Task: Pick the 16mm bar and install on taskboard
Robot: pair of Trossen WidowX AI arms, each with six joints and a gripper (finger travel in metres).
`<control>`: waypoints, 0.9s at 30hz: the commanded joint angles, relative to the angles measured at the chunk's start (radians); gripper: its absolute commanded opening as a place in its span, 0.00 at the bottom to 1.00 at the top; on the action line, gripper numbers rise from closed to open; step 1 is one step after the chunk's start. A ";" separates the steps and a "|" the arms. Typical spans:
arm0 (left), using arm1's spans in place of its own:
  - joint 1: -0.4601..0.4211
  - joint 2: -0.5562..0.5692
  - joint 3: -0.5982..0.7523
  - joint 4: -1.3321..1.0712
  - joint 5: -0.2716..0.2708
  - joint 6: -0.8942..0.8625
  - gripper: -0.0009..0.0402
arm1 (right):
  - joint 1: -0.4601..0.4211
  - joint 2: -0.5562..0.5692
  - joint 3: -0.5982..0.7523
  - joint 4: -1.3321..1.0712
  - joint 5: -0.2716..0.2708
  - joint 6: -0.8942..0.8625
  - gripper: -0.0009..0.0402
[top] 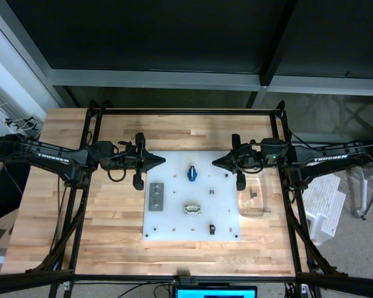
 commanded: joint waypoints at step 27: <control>0.000 0.000 0.000 0.000 0.000 0.000 0.02 | 0.090 0.000 0.203 -0.997 0.025 0.098 0.02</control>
